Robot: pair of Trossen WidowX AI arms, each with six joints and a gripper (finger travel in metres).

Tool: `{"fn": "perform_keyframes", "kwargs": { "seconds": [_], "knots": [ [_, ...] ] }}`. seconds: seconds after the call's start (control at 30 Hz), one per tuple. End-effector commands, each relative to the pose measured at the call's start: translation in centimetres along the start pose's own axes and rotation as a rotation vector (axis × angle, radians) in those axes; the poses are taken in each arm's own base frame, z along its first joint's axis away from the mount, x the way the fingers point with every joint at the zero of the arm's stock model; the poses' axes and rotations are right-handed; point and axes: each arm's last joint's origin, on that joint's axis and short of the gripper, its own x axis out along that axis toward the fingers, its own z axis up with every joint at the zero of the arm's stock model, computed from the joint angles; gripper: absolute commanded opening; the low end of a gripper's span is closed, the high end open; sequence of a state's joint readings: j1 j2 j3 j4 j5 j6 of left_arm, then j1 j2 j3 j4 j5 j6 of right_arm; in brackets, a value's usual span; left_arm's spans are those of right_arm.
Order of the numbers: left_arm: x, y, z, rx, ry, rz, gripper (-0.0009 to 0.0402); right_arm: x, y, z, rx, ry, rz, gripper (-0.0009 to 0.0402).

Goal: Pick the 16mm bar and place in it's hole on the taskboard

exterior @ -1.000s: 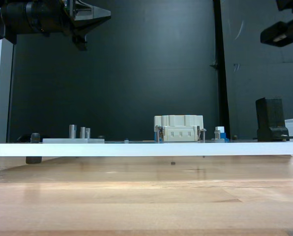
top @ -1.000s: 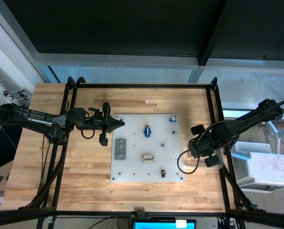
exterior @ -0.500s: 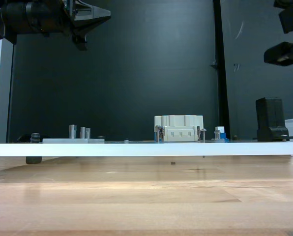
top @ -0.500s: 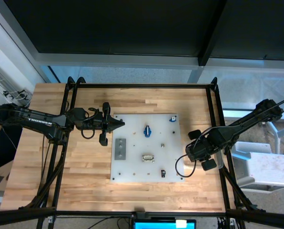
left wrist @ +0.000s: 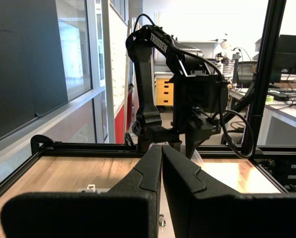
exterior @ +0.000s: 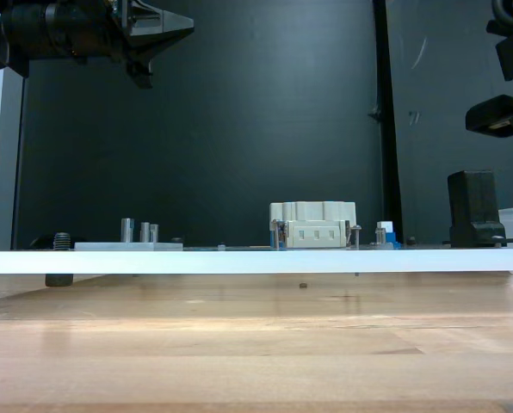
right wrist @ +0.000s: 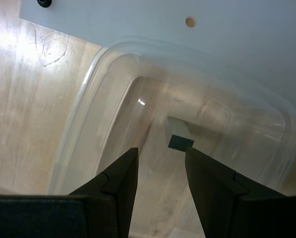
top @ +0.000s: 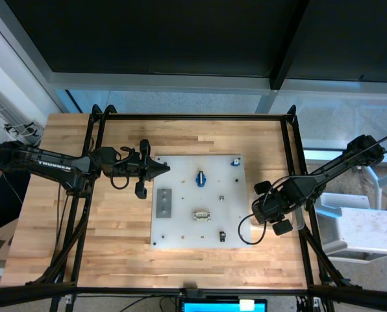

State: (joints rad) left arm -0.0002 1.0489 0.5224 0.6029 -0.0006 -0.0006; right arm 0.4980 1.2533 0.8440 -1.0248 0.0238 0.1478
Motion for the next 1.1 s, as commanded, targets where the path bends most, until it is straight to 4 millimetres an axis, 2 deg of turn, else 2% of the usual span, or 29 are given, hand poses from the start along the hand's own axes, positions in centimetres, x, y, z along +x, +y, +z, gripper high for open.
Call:
{"fn": "perform_keyframes", "kwargs": {
  "seconds": [0.03,1.1],
  "knots": [
    [0.0,0.0,0.0,0.0,0.0,0.0,0.0,0.3,0.0,-0.1,0.0,0.002,-0.001,0.0131],
    [0.0,0.0,0.0,0.0,0.0,0.0,0.0,2.6,0.2,0.1,0.0,0.018,0.015,0.013]
  ]
}}
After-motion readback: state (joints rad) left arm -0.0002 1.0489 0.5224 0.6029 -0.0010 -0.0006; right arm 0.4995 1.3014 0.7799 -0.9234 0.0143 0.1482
